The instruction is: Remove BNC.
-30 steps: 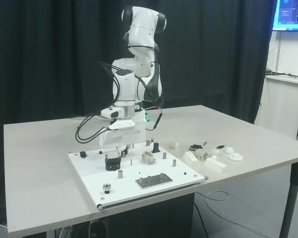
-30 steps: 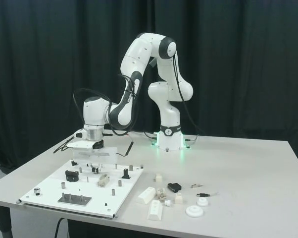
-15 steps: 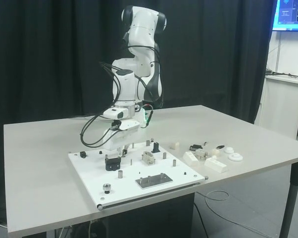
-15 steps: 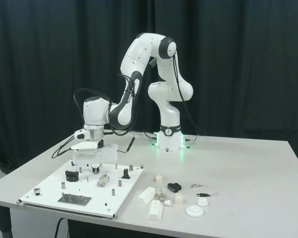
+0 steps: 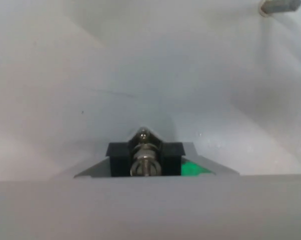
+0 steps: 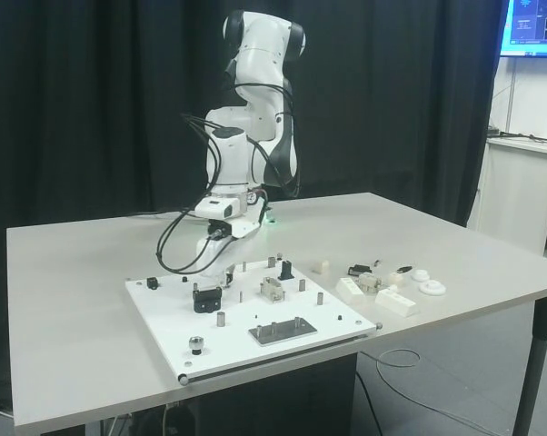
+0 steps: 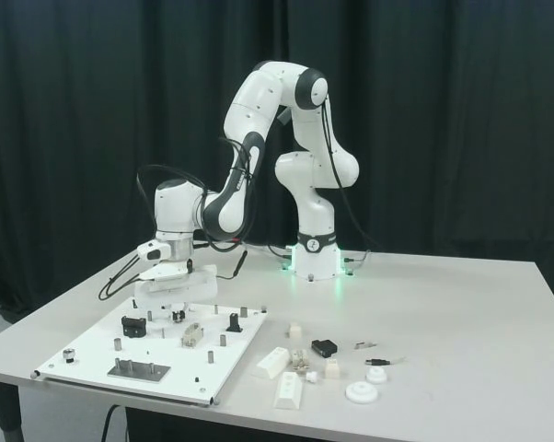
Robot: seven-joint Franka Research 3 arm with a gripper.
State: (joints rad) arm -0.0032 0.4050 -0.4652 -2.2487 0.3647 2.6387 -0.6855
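Note:
In the wrist view the BNC connector (image 5: pixel 145 160) is a small metal barrel in a black mount (image 5: pixel 119 156), with a green patch beside it. A grey band across that picture's lower edge hides the connector's near part. The white arm reaches down to the white board (image 6: pixel 283 350), and my gripper (image 6: pixel 221 263) stands low over its back left part, right at the connector. From the second room view my gripper (image 7: pixel 174 302) hangs just above the board (image 7: pixel 93 354), with its hand slightly tilted. The connector itself is hidden behind the hand in both room views.
The board carries a black block (image 6: pixel 205 298), several short pegs, a grey metal plate (image 6: pixel 283 331) and a knurled knob (image 6: pixel 196 344). Loose white and black parts (image 6: pixel 382 286) lie on the grey table to the board's right. Black cables loop from the wrist.
The hand has turned about its vertical axis over the same spot on the board, from broadside to edge-on in the first room view. The cable loop has swung with it.

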